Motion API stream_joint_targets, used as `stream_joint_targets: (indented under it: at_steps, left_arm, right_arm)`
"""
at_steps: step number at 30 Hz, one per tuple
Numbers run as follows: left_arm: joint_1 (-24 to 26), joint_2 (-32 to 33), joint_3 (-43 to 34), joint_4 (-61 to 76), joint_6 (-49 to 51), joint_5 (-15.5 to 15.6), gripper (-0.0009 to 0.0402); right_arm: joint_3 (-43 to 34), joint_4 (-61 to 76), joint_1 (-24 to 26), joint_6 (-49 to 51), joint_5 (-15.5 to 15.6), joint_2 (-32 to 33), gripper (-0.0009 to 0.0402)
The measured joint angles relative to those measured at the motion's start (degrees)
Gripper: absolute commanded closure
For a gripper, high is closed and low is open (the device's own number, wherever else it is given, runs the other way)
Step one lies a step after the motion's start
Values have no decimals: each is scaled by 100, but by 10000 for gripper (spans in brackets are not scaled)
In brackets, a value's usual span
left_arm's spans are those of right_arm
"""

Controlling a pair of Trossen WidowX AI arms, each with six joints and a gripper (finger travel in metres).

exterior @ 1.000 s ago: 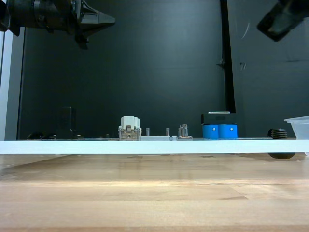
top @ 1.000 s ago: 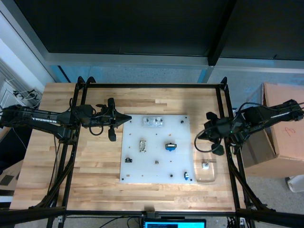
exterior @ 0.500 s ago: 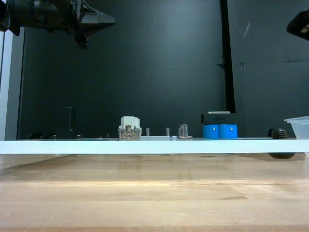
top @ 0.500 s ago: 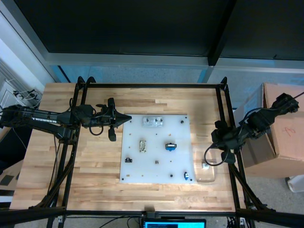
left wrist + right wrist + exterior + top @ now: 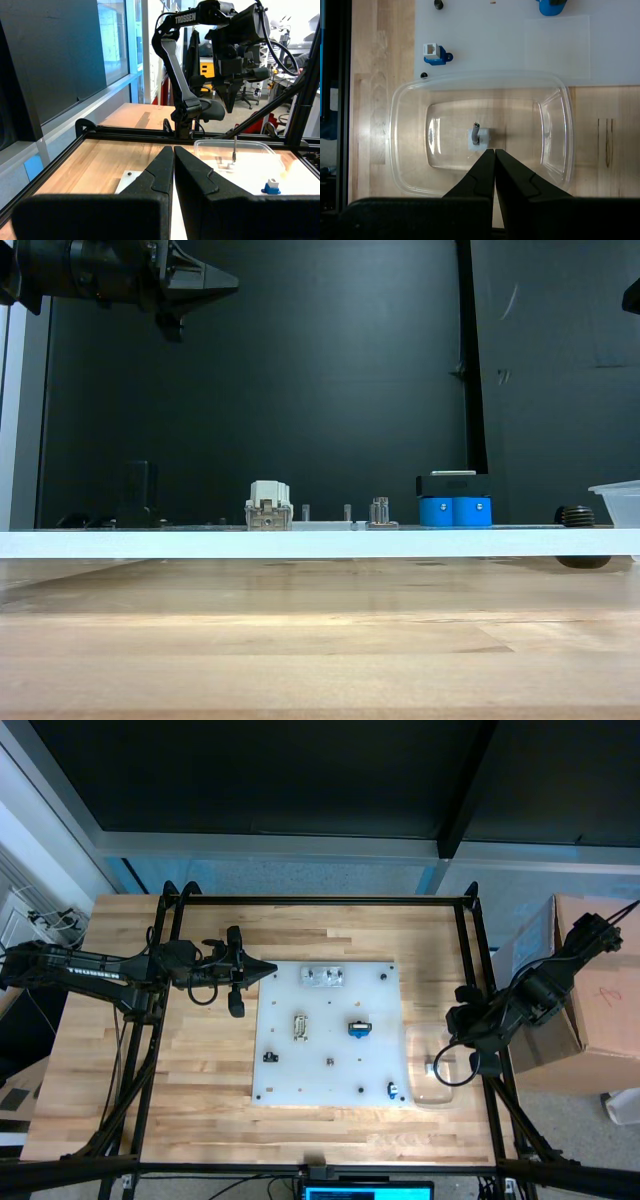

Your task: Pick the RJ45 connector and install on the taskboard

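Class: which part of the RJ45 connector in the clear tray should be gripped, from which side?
Likely the RJ45 connector, by its pale body, from above: tray walls ring it, its cable stub upright; right gripper hovers shut over the tray, left gripper shut over the taskboard's left edge.

Tray [image 5: 395,130] on table at 4 o'clock of board [image 5: 300,1070]: top open, clear walls ring RJ45 connector [image 5: 477,137], which lies free on tray floor with bare floor all round. Right gripper [image 5: 495,150] hangs straight above it, jaws pressed together, nothing between.

Board carries low fixtures only: grey block [image 5: 268,506], blue block [image 5: 455,508], blue jack [image 5: 435,52] just beside tray. Air above is free.

Left gripper [image 5: 173,148] high over board's 10 o'clock corner, jaws together.

Black frame rail [image 5: 466,950] runs along tray's 3 o'clock side.
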State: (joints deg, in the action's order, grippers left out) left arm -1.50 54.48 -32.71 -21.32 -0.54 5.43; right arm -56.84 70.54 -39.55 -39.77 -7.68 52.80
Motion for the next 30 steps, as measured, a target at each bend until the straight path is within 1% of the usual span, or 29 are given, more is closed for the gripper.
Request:
stream_joint_targets:
  at_steps: [2,4,12,16,19,24,30]
  left_arm:
    - [0,0,0,0,0,0,393]
    - [0,0,0,2,0,0,393]
    - [0,0,0,0,0,-2,393]
    - [0,0,0,2,0,-2,393]
    - [0,0,0,0,0,-2,393]
    - [0,0,0,0,0,-2,393]
    - [0,0,0,2,0,-2,393]
  right_arm:
    - [0,0,-7,-2,15,94,382]
    - [0,9,-17,-7,22,225,365]
    - [72,9,-72,-111,26,778,259]
    - [197,-15,-168,-199,79,1071,222]
    - [302,-101,-310,-302,146,1311,211]
    - [588,-625,-422,-531,245,1486,211]
    - [909,-1226,-426,-584,192,1694,218]
